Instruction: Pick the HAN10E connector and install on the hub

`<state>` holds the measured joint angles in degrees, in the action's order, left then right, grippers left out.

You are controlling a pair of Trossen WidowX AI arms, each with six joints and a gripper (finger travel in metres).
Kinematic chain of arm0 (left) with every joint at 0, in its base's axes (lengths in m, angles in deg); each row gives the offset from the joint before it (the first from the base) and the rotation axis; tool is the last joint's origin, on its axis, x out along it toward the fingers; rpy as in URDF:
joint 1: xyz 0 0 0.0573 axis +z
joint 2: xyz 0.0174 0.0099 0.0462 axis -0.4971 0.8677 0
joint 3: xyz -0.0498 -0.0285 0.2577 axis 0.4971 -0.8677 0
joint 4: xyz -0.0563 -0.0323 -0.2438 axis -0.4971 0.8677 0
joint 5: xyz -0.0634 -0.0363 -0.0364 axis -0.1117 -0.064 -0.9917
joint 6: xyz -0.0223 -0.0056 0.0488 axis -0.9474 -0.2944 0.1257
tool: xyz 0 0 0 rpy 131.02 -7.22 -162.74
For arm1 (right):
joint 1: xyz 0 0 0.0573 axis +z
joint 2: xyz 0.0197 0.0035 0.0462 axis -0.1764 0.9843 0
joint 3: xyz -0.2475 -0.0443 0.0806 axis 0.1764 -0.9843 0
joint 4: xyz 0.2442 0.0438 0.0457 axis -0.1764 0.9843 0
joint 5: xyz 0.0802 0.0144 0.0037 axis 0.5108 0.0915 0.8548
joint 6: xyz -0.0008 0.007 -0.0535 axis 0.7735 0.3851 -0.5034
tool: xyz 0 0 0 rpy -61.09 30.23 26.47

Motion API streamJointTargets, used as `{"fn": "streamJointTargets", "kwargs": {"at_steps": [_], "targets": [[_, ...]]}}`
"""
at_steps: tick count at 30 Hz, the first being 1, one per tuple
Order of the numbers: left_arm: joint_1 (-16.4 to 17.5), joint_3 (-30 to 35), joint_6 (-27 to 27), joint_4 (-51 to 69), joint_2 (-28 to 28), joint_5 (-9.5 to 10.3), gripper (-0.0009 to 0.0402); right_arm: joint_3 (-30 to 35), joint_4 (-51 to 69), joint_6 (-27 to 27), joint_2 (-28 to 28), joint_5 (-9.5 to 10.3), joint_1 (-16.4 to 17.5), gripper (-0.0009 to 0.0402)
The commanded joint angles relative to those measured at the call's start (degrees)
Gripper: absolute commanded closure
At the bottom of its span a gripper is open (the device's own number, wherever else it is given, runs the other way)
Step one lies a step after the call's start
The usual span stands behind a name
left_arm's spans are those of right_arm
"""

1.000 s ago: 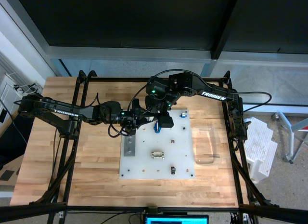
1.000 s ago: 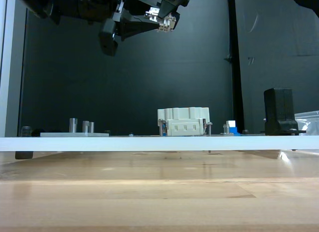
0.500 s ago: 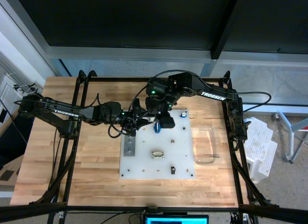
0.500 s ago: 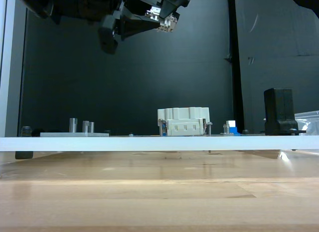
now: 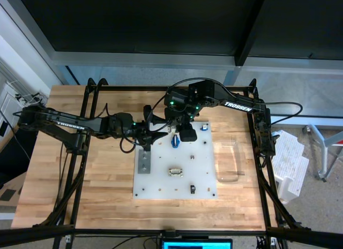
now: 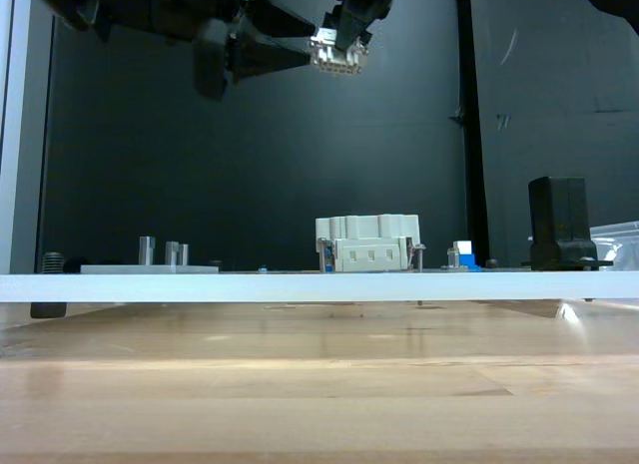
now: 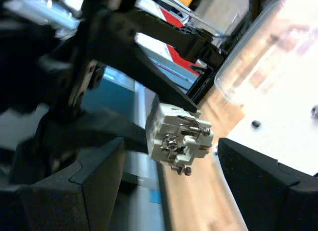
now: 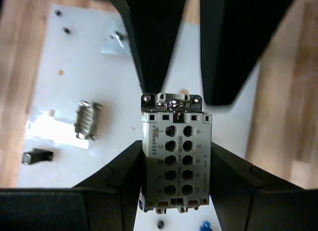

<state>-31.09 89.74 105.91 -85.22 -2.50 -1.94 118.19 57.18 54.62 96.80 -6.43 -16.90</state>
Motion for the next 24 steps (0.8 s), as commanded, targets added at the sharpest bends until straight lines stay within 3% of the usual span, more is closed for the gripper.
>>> {"fn": "streamJointTargets", "kwargs": {"at_steps": [1, 3, 8, 15, 18, 24], "targets": [[0.0, -1.6, -7.3, 2.1, -1.7, -0.20, 0.0139, 0.0, 0.4, 2.2, -0.5, -0.63, 0.0, 0.0329], [0.0, -3.1, -11.3, 3.2, -3.1, -0.50, 0.0146, 0.0, 0.6, 2.7, -0.8, -1.22, 0.4, 0.0329], [0.0, -7.6, -20.7, 3.7, -7.3, -0.96, 0.0170, 0.0, 0.7, 5.3, -0.7, -8.37, 3.6, 0.0329], [0.1, -13.2, -27.7, 2.9, -14.5, -0.37, 0.0200, -2.3, -3.2, 11.4, -0.7, -10.71, 8.0, 0.0329], [0.1, -14.8, -28.9, 2.9, -17.3, -0.04, 0.0211, -4.6, -4.5, 12.8, -0.8, -12.76, 9.7, 0.0329], [0.0, -15.4, -29.4, 3.0, -20.0, 0.07, 0.0227, -11.1, -9.6, 15.6, -0.8, -13.57, 13.3, 0.0329]]}}
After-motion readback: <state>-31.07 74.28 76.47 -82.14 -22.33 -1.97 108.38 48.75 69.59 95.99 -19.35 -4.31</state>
